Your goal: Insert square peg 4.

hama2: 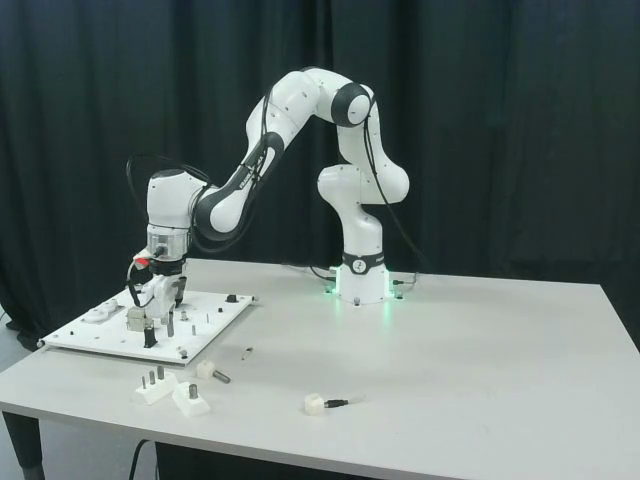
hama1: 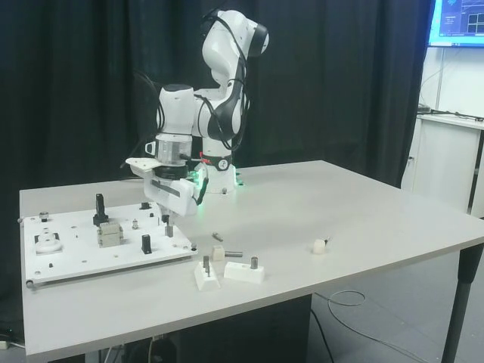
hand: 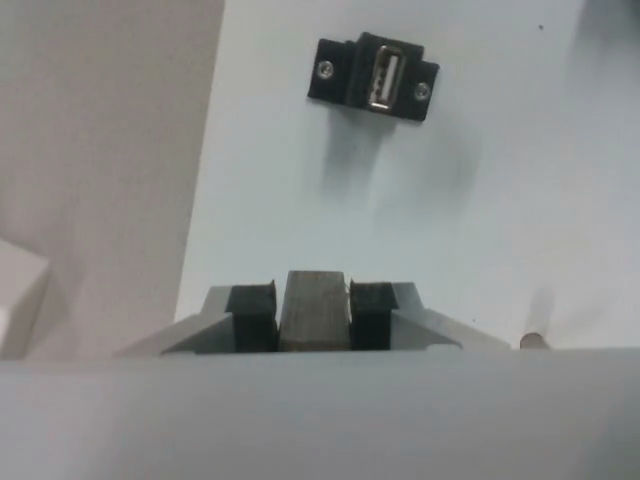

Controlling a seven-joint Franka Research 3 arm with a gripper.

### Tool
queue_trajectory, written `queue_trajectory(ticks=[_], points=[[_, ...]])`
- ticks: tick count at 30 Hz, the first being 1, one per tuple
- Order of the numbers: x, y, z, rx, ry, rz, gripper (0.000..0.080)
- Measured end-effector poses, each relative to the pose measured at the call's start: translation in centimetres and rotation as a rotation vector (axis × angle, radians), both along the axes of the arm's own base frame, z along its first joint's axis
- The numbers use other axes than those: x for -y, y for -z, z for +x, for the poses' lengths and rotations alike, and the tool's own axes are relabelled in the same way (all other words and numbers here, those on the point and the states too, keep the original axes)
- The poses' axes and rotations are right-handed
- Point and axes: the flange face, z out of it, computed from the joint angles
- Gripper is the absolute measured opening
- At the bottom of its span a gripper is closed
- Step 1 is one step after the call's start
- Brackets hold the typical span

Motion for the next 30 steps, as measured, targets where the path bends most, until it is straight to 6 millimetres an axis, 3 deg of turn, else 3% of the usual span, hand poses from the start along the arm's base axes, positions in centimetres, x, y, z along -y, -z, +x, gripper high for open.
queue_trajectory(ticks=[30], points=[[-1.0,1.2,-0.6,0.015,0.106,-0.018,0.0153]])
